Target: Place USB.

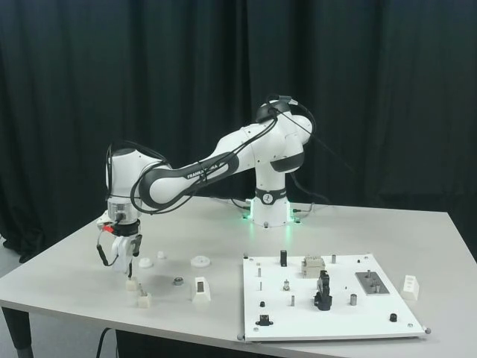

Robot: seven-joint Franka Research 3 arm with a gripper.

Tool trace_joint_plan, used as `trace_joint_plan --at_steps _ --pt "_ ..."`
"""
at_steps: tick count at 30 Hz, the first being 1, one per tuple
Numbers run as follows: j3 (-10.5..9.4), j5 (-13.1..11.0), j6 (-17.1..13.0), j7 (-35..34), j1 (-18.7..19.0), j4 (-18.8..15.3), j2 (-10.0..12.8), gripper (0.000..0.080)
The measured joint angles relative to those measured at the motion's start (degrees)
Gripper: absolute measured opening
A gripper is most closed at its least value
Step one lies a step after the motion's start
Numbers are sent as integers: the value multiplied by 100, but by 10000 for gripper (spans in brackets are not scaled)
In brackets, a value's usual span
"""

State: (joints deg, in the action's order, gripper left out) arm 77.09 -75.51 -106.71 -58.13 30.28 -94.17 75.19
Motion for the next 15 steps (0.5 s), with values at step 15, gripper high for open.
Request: trace_joint_plan --at_steps 15 --pt "-115 0 -129 0 -25 -10 0 141"
